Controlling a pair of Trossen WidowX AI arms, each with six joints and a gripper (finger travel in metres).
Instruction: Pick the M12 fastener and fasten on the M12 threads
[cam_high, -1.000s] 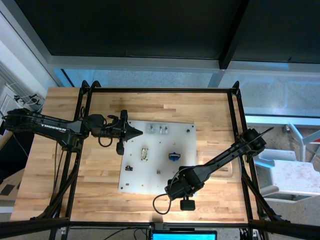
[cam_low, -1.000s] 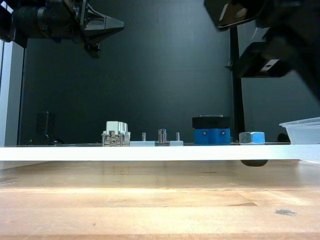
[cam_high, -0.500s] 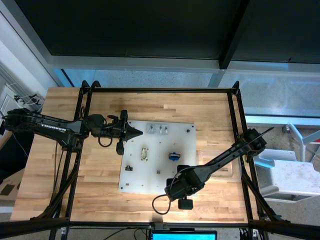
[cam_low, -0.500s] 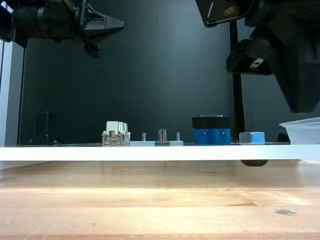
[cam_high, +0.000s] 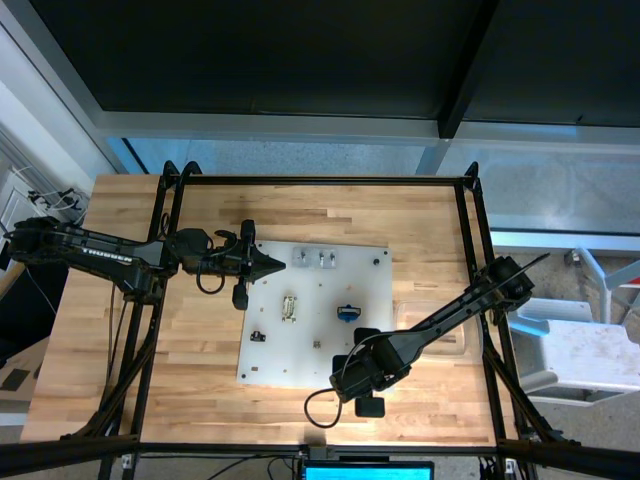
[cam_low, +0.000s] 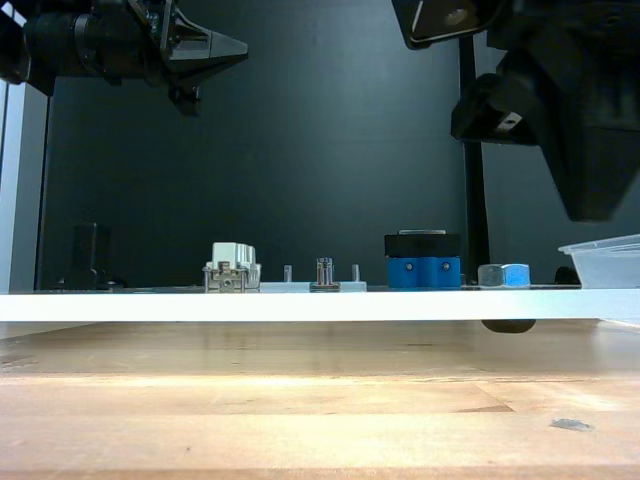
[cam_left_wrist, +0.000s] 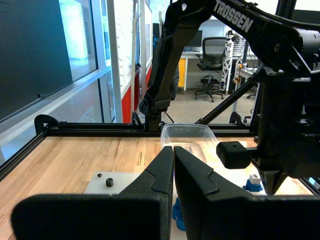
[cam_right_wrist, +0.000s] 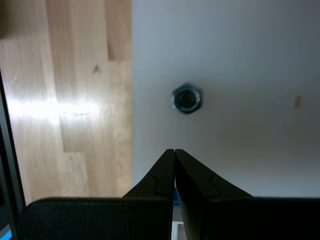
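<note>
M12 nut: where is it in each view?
High view: hidden under the right pincer, at the near right edge of the white board.
Low view: M12 nut on the board, just left of the clear tray.
Left wrist view: probably the small silver piece below the right pincer; left pincer, shut, over the board's far left.
Right wrist view: nut just beyond the shut tips.
Shared landmark: white board.

High view bright, evenly lit from above. Right wrist view: hard glare patch on the table (cam_right_wrist: 65, 107), nut (cam_right_wrist: 186, 99) slightly soft. Low view dim against a dark backdrop: left gripper (cam_low: 238, 45) crisp silhouette upper left, right gripper (cam_low: 592, 205) blurred black mass upper right.
</note>
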